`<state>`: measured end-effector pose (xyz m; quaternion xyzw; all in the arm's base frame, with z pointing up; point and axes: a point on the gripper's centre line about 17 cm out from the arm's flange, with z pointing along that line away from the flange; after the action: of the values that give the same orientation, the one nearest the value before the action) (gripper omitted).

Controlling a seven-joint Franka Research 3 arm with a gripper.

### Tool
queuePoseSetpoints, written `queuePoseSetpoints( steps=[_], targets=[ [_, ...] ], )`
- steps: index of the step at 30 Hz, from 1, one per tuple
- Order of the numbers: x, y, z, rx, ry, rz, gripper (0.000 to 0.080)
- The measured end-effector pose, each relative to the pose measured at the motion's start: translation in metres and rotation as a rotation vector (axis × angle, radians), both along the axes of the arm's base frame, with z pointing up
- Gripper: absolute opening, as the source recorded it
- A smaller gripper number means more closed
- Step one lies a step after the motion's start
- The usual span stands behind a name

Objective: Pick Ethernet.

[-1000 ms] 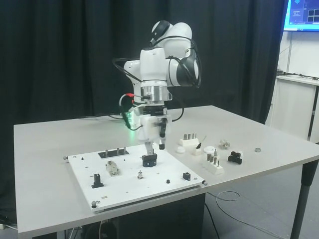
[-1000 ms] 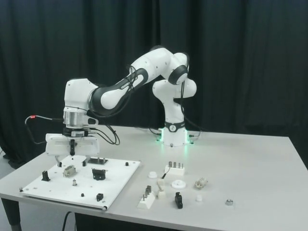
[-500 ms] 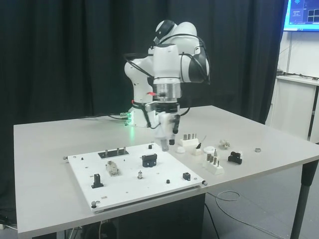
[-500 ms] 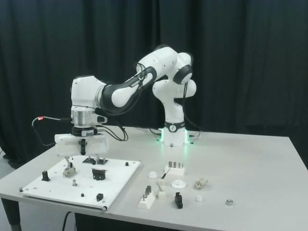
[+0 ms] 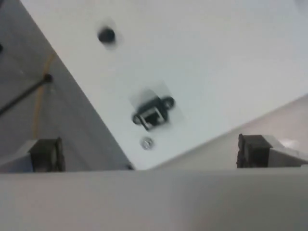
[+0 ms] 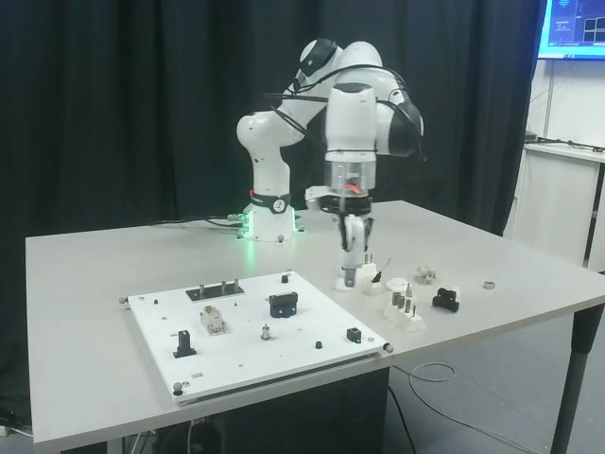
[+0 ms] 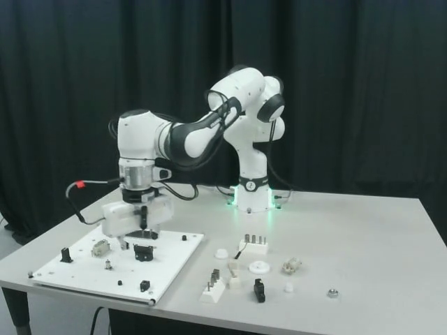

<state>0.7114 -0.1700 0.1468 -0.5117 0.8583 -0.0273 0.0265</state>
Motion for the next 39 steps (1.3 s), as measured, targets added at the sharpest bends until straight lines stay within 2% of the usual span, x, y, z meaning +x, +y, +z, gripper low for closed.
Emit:
queuePoseSetpoints(
  steps=[16,26,34,39],
  targets=[
    [0.0,0.082,-0.027,0.018,0.086,0.222,0.08],
    [-0.004,0.138,-0.035,0.042,0.117,0.327,0.08],
    [-0.008,0.175,-0.036,0.034,0.136,0.445,0.08],
    [-0.011,0.192,-0.036,0.011,0.152,0.492,0.08]
  ],
)
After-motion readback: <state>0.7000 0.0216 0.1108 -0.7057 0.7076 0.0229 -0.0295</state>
